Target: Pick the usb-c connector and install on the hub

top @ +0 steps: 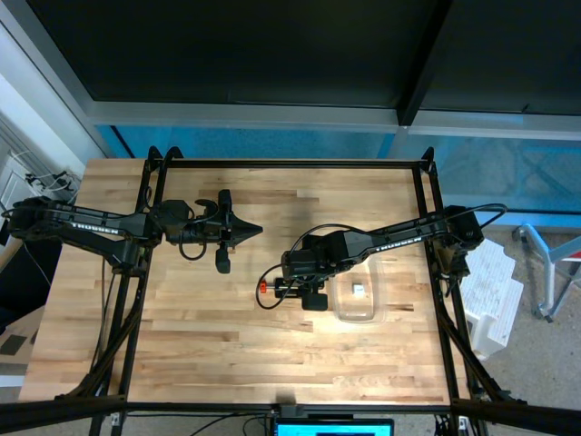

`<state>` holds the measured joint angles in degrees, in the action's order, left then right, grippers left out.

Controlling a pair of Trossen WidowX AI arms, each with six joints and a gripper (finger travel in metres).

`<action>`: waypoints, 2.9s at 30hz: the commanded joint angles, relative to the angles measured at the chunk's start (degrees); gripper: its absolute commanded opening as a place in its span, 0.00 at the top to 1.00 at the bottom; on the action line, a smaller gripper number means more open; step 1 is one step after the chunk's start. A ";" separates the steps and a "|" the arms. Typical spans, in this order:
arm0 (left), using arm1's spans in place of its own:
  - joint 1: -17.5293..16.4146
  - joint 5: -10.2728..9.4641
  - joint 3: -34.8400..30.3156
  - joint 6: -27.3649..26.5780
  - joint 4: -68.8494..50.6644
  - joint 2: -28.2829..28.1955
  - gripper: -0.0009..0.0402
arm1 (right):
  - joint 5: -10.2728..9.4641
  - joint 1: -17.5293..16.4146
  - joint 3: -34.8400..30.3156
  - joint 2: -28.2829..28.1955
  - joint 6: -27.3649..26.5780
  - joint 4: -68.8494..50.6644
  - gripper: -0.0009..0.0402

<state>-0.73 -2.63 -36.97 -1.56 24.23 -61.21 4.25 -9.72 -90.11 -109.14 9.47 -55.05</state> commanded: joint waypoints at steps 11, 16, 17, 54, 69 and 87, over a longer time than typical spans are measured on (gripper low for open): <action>-0.02 0.02 0.00 0.02 0.00 0.00 0.98 | -0.87 -0.07 0.09 -0.24 -3.17 0.31 0.98; -0.02 0.00 0.00 0.02 0.00 0.00 0.98 | -0.85 -0.02 0.09 -0.24 -3.80 0.57 0.98; -0.02 0.02 0.00 0.02 0.00 0.00 0.98 | -0.85 -0.02 0.11 -0.24 -3.80 0.55 0.98; -0.02 0.00 0.00 0.02 -0.02 0.00 0.98 | -0.79 0.09 -0.15 2.14 -3.78 1.09 0.65; -0.02 0.02 0.00 0.02 -0.02 0.00 0.98 | -0.55 0.09 0.22 9.46 -3.78 -4.55 0.58; 0.00 0.00 0.00 0.02 0.00 0.00 0.98 | 0.68 1.46 4.72 15.76 -3.39 -1.57 0.58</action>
<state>-0.73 -2.63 -36.95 -1.56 24.21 -61.19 4.91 -8.84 -86.21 -94.94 6.13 -57.98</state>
